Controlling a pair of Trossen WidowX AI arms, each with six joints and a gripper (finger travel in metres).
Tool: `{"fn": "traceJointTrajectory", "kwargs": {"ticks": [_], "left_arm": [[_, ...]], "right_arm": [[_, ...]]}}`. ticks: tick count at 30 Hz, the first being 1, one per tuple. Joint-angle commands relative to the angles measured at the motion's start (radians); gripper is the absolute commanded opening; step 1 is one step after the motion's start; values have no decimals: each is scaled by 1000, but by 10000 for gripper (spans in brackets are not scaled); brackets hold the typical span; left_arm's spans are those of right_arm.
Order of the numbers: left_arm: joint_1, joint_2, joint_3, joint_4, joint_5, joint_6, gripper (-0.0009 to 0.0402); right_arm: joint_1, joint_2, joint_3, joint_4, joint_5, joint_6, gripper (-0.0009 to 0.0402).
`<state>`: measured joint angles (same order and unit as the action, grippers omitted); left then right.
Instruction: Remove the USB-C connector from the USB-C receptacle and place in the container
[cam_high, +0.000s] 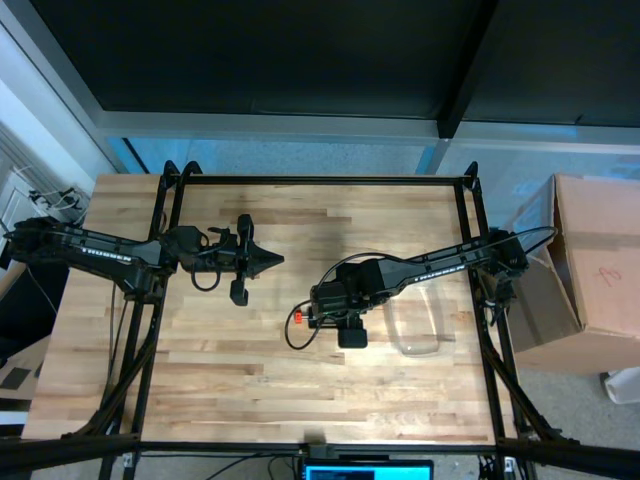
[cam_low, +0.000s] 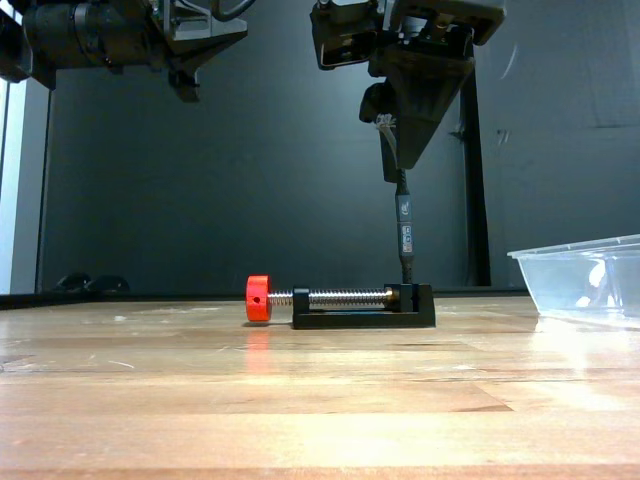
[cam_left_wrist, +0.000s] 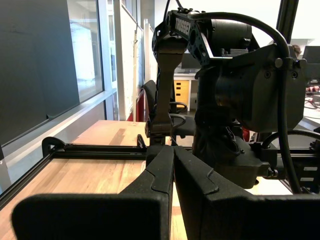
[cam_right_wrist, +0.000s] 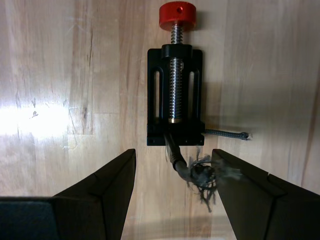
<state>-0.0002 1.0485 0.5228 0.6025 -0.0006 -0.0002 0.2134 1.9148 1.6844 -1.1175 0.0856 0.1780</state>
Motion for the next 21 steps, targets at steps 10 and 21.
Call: {"fn": "traceJointTrajectory", "kwargs": {"ticks": [10, 21], "left_arm": [[0, 0, 0, 0, 0, 0, 0], [0, 0, 0, 0, 0, 0, 0]], "right_arm": [[0, 0, -114, 114, 0, -3, 182], [0, -2, -112, 121, 0, 1, 91]]}}
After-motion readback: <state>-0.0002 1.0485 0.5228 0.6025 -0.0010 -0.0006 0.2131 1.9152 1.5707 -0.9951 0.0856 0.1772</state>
